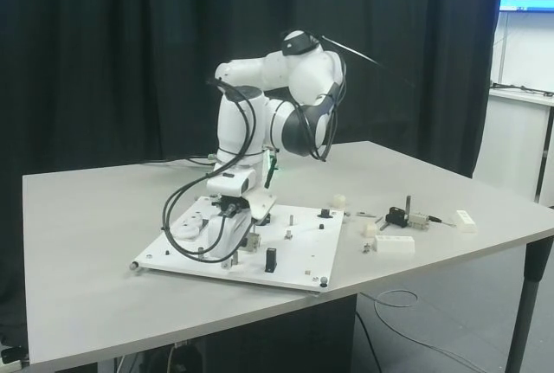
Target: Remove square peg 3.
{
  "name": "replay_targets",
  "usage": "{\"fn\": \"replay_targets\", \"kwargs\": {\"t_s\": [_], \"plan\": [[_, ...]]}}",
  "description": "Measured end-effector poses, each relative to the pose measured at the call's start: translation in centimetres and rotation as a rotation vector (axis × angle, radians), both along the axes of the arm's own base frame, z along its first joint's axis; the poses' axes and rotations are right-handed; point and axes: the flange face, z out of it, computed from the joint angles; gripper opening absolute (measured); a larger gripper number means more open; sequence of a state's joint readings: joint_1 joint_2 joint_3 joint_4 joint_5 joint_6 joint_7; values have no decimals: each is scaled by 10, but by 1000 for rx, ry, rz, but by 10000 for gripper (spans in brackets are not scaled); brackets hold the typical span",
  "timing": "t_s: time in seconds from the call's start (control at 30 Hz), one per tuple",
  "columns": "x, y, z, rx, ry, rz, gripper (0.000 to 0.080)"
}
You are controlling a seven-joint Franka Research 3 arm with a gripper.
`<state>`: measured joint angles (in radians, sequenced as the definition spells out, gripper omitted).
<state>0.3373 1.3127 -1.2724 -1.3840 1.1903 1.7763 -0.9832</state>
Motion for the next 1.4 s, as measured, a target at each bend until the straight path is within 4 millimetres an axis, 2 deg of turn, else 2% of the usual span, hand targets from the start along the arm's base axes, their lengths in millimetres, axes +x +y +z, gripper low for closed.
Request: {"fn": "replay_targets", "kwargs": {"t_s": [0.97,1.0,1.2,1.23,1.27,1.3,1.4], "plan": [[4,-2,-9,4,-6,10,800],[4,-2,-9,4,-6,10,674],[4,-3,-11,3,-7,10,674],[4,-3,-11,2,-7,10,514],[4,-3,-12,1,-6,10,514],[4,-3,-12,0,-6,11,350],[3,-2,-13,3,3,13,350]]}}
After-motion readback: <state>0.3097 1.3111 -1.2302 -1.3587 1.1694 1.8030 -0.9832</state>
